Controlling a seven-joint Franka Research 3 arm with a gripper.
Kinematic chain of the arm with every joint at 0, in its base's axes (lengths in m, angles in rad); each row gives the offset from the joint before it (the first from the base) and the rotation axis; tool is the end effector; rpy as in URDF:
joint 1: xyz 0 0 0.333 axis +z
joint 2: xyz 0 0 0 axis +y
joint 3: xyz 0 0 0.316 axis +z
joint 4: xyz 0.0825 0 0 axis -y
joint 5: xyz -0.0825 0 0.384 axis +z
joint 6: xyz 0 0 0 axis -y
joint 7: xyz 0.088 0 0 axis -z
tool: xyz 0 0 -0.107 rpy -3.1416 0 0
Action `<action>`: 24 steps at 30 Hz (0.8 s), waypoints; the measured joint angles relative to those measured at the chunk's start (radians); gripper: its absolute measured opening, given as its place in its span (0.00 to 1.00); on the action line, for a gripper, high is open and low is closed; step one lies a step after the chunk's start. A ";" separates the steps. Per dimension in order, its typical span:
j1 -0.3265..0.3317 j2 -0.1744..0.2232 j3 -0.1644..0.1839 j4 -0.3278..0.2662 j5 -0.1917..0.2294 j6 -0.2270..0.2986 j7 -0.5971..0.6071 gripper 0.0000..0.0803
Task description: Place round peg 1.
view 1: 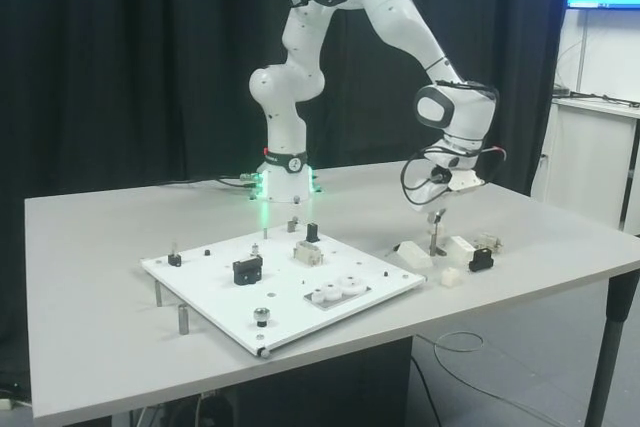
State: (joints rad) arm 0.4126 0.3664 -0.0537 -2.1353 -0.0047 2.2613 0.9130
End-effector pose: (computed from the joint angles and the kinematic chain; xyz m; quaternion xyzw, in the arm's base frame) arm 0.5111 0.1913 0.2151 0.9555 -0.2693 -0.0895 0.0802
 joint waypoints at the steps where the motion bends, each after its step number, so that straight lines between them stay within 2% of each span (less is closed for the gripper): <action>1: 0.000 0.003 0.000 0.002 0.001 0.000 0.000 0.04; 20: -0.001 0.039 0.003 0.034 0.010 -0.005 0.000 0.04; 21: -0.001 0.040 0.003 0.036 0.010 -0.007 0.000 0.35; 24: -0.001 0.042 0.003 0.043 0.010 -0.014 0.000 0.35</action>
State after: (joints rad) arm 0.4114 0.4086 -0.0511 -2.0928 0.0053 2.2475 0.9130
